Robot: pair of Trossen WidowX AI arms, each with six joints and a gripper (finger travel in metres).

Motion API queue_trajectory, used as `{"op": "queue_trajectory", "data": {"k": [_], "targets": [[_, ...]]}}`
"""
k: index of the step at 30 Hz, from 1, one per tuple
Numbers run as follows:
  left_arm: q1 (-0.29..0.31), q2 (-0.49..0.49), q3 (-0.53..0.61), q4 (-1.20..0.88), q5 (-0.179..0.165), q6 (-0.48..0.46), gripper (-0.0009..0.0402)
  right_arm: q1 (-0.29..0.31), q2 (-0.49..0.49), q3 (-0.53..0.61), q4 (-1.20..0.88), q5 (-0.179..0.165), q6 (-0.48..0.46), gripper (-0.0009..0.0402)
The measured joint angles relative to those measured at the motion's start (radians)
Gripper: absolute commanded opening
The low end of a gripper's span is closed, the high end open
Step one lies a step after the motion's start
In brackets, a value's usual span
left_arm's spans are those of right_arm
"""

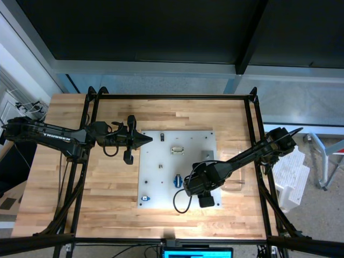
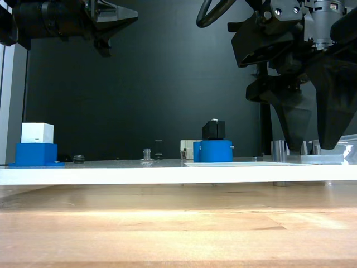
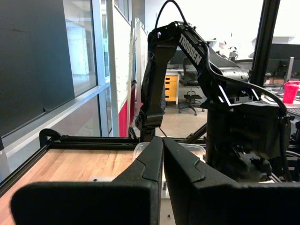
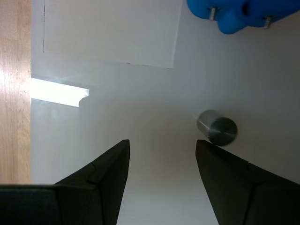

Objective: Remove the 16mm cylinder and place in the container

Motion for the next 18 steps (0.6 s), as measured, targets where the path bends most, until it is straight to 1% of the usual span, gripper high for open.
{"op": "queue_trajectory", "data": {"k": [4,12,18], "targets": [[0.0,0.0,0.0,0.0,0.0,0.0,0.0,0.0,0.008,0.0,0.014,-0.006,0.0,0.0149],[0.0,0.0,0.0,0.0,0.0,0.0,0.0,0.0,0.008,0.0,0.019,-0.005,0.0,0.0072],[0.0,0.0,0.0,0.0,0.0,0.0,0.0,0.0,0.008,-0.002,0.019,-0.005,0.0,0.0027]]}}
